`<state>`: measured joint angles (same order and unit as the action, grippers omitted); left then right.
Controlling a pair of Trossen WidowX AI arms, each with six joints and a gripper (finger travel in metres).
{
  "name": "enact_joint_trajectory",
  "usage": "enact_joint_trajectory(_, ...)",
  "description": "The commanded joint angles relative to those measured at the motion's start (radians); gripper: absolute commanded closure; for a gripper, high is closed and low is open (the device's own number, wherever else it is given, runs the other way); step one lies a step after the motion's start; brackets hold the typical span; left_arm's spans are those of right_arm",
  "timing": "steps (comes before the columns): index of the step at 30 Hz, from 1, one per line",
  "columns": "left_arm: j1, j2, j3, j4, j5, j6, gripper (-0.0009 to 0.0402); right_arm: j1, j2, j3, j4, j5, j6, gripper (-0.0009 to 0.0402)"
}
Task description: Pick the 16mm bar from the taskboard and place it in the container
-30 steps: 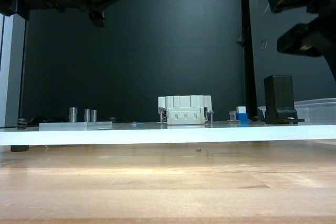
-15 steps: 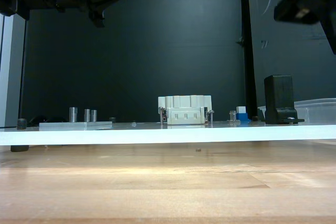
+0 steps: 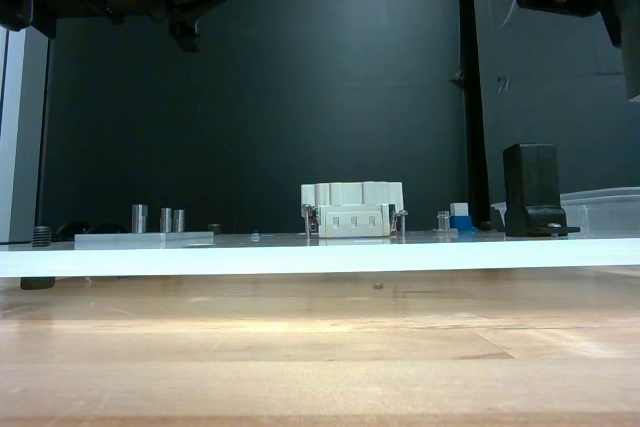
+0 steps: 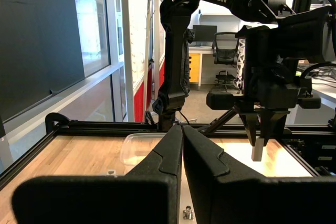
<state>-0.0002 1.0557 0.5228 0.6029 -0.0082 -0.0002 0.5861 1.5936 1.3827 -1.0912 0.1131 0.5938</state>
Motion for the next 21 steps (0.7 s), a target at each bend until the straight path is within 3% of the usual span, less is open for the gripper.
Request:
enact_joint_trajectory(1,0.0,0.0,0.0,0.0,0.0,0.0,0.0393,-0.002,-0.001,0.0,-0.002,0.0,0.0,0.0373)
enact_joint_trajectory(21,0.0,0.0,0.0,0.0,0.0,0.0,0.0393,-0.051,-0.032,-0.046,-0.022,0.0,0.004,0.0373)
